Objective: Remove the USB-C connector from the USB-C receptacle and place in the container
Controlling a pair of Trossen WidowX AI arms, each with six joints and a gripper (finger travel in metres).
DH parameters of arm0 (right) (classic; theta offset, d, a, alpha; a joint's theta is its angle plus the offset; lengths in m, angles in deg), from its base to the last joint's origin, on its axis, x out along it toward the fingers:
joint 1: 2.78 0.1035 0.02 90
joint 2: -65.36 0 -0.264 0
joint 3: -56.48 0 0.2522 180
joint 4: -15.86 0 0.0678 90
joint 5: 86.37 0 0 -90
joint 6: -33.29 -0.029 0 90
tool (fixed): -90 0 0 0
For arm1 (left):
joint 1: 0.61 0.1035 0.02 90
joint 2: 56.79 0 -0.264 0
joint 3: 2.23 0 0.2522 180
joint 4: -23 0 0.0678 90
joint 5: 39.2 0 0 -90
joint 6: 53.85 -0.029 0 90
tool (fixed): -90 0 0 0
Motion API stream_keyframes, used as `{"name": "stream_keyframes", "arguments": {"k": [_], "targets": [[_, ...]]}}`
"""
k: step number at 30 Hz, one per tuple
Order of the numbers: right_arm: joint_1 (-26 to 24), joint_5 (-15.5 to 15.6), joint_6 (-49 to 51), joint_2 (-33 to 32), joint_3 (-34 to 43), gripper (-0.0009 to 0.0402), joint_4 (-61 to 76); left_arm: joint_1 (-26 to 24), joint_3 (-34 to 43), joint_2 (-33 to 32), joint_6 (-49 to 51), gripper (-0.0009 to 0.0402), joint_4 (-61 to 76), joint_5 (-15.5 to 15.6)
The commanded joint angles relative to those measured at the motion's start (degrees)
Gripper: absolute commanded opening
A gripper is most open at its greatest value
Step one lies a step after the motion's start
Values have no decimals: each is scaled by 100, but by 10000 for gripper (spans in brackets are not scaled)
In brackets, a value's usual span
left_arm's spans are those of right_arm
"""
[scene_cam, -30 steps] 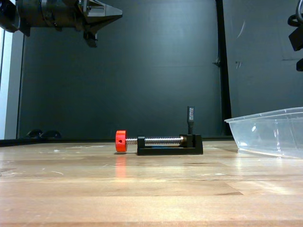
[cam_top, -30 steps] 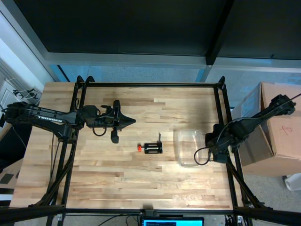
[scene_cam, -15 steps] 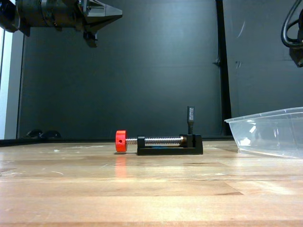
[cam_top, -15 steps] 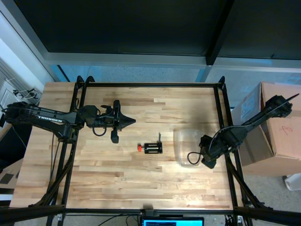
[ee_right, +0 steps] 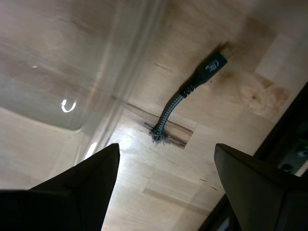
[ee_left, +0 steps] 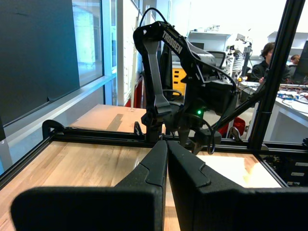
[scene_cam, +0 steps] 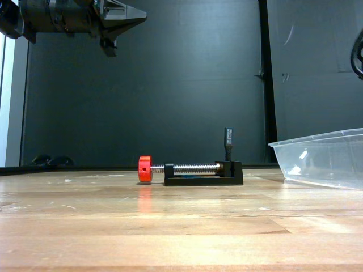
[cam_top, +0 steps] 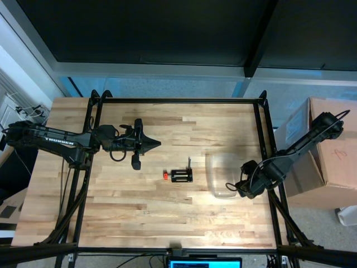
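The USB-C connector [ee_right: 208,68], black with a short frayed braided cable, lies free on the wood just outside the clear container's wall [ee_right: 126,82]. My right gripper [ee_right: 166,159] hovers open above it with nothing between its fingers. From above, that gripper [cam_top: 245,187] sits at the container's [cam_top: 218,190] near right corner and hides the connector. A black clamp fixture [cam_top: 181,176] with a red knob [scene_cam: 145,169] stands mid-table, and a small black upright piece [scene_cam: 228,139] sticks out of it. My left gripper [cam_top: 156,144] is shut, high above the table's left half [scene_cam: 139,17].
A black frame rail [cam_top: 272,167] runs along the table's right side, close behind the right arm. A cardboard box [cam_top: 329,151] stands beyond it. Bare wood surrounds the fixture.
The right gripper moved toward the near edge beside the container, then shifted slightly right; it has left the low view. The left arm and fixture have not moved.
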Motion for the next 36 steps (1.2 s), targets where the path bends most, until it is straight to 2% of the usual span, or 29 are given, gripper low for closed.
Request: {"name": "stream_keyframes", "arguments": {"k": [1,6,22,26,36], "targets": [[15,-15,-236,0,-291,275,-468,2,2,-2,-2,0,-2,-2],[15,-46,-426,-42,-601,275,-870,0,2,-2,-2,0,-2,-2],[20,2,-472,-402,-833,268,-1325,0,2,-2,-2,0,-2,-2],[24,4,-472,-402,-837,230,-1327,0,2,-2,-2,0,-2,-2],[28,7,-468,-402,-820,96,-1325,0,2,-2,-2,0,-2,-2]]}}
